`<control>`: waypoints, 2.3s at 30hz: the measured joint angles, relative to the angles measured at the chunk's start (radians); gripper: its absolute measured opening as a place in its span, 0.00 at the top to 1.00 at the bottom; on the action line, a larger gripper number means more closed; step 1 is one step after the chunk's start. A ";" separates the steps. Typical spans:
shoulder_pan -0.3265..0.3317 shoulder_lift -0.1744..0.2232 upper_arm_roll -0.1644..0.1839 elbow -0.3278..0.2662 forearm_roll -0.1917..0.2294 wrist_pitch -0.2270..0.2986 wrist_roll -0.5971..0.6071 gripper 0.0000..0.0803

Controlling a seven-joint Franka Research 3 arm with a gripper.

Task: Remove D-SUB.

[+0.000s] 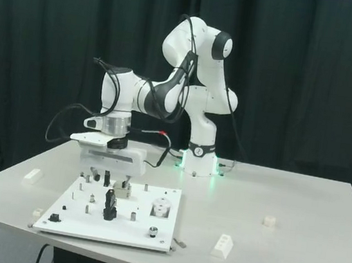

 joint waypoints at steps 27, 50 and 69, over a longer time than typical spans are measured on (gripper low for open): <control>-0.024 0.088 -0.002 0.047 0.030 -0.044 -0.188 0.00; -0.034 0.115 -0.002 0.047 0.031 -0.061 -0.238 0.00; -0.036 0.122 -0.001 0.048 0.064 -0.068 -0.252 0.70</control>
